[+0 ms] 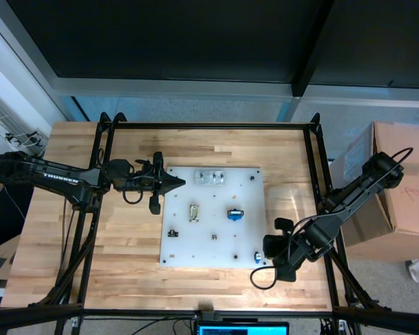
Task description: Remove the RJ45 connector from the taskboard and place in the container
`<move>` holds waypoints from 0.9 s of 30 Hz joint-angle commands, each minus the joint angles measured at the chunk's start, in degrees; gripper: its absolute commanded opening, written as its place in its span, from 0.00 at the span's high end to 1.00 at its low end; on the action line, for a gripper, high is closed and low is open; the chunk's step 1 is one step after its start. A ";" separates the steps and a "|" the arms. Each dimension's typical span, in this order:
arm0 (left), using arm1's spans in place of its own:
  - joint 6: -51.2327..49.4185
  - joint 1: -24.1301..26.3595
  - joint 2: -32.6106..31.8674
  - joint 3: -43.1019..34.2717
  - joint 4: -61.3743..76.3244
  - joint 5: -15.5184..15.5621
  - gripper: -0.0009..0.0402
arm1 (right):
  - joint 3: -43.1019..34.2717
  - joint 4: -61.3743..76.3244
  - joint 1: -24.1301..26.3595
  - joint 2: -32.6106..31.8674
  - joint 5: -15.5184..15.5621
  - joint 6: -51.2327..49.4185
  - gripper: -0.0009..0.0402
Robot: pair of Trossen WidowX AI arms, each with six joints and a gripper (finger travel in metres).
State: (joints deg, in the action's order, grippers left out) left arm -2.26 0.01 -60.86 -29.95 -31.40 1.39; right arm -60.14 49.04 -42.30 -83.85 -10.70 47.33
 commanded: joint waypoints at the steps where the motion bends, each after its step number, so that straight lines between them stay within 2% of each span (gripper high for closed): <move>1: 0.02 0.00 0.00 0.00 0.00 -0.02 0.98 | 1.90 -0.07 -0.22 2.01 0.72 0.52 0.98; 5: 0.02 -0.02 0.00 0.00 0.00 -0.02 0.98 | 5.07 -0.02 -0.28 5.51 1.88 1.68 0.90; 19: 0.02 0.00 0.00 0.00 0.00 -0.02 0.98 | 15.74 2.84 -0.31 19.91 1.68 3.21 0.40; 23: 0.02 0.00 0.00 0.00 0.00 -0.02 0.98 | 17.57 4.79 -0.24 23.17 1.29 3.17 0.34; 27: 0.00 -0.02 0.00 0.00 0.00 -0.02 0.98 | 18.93 4.92 -0.22 24.65 1.27 3.17 0.35</move>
